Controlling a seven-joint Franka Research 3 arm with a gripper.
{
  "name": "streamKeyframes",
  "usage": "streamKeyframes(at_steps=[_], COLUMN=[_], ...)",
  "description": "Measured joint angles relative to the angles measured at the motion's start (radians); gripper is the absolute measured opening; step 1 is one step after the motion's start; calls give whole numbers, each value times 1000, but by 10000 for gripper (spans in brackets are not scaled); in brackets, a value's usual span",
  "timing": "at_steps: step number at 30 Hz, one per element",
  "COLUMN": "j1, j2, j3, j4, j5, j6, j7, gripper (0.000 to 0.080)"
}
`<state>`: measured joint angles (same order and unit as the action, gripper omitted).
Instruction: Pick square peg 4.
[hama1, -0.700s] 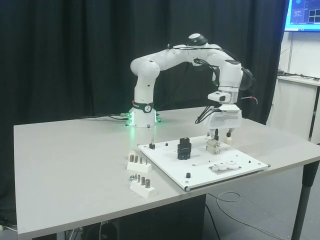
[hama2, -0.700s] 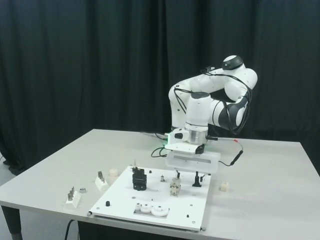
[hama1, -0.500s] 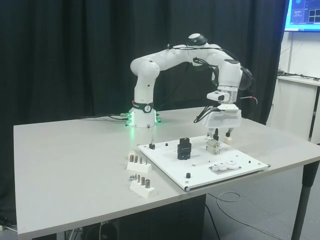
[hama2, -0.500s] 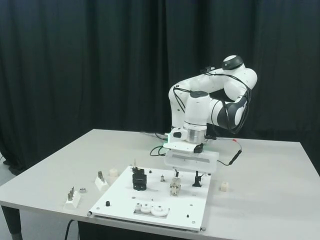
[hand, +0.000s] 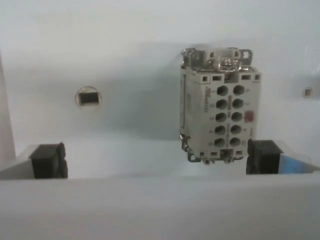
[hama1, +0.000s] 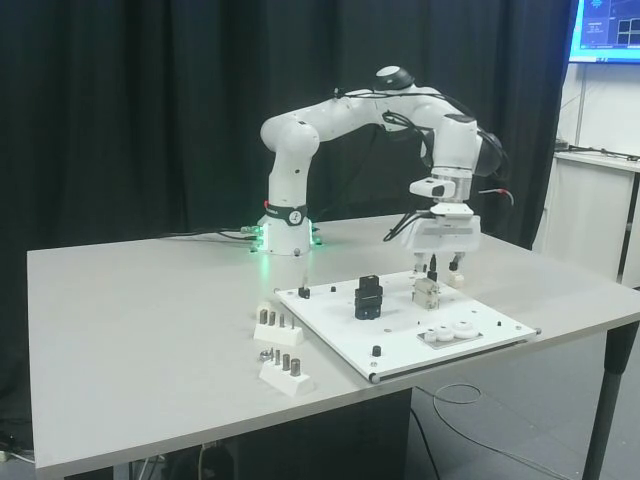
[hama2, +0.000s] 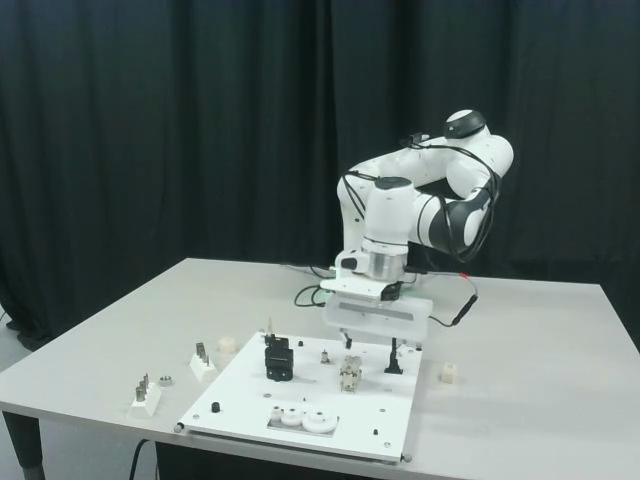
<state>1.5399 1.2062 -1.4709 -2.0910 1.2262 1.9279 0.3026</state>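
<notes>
The arm (hama1: 400, 105) is white with black joint seams, a green glow at its base (hama1: 262, 237); the table (hama1: 130, 320) is grey, the board (hama1: 470, 315) white, the block (hama1: 368, 297) on it black, the curtain (hama2: 150, 120) black, the fingertips (hand: 48, 160) black

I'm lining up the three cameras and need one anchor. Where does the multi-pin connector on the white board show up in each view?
Wrist view: the connector stands right of centre, near one black fingertip.
First room view: the connector sits on the white board, directly under the gripper.
Second room view: the connector sits mid-board, below the gripper.
Shared landmark: the gripper hanging just above it.
</notes>
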Motion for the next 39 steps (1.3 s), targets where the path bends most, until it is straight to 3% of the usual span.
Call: streamKeyframes(at_steps=[39], j1=[-12], j2=[0], j3=[-13], j4=[-3], j5=[0], j6=[0], j7=[-83], gripper=[800])
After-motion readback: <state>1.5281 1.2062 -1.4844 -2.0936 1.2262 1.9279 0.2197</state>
